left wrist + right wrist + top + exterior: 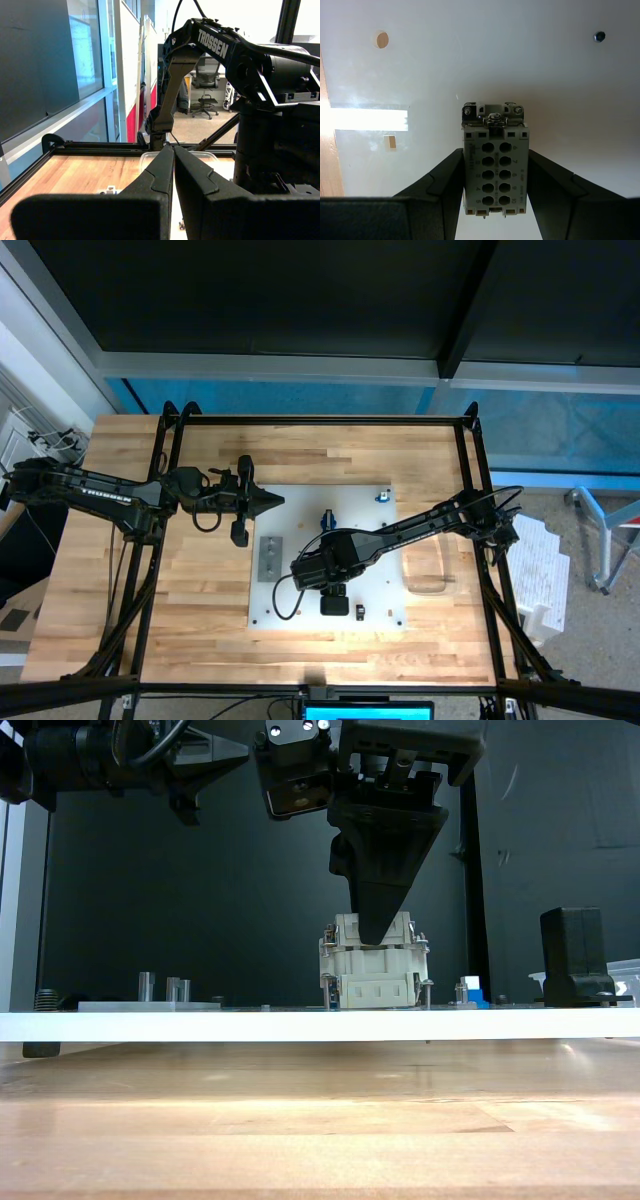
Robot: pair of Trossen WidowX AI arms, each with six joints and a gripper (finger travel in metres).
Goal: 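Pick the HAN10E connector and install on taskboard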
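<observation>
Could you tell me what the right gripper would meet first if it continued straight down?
The right gripper, shut on the connector, would likely press it into the beige socket on the taskboard; depth is unclear. The left gripper hovers shut by the taskboard's far-left edge.

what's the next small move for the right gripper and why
Probably press straight down slightly: the right gripper clamps the HAN10E connector atop the beige socket on the taskboard, seemingly not fully seated. The left gripper hangs shut by the board's far left corner.

HAN10E connector [496, 170] beige-grey, dark holes — taskboard [470, 60] white, seemingly glossy.
</observation>
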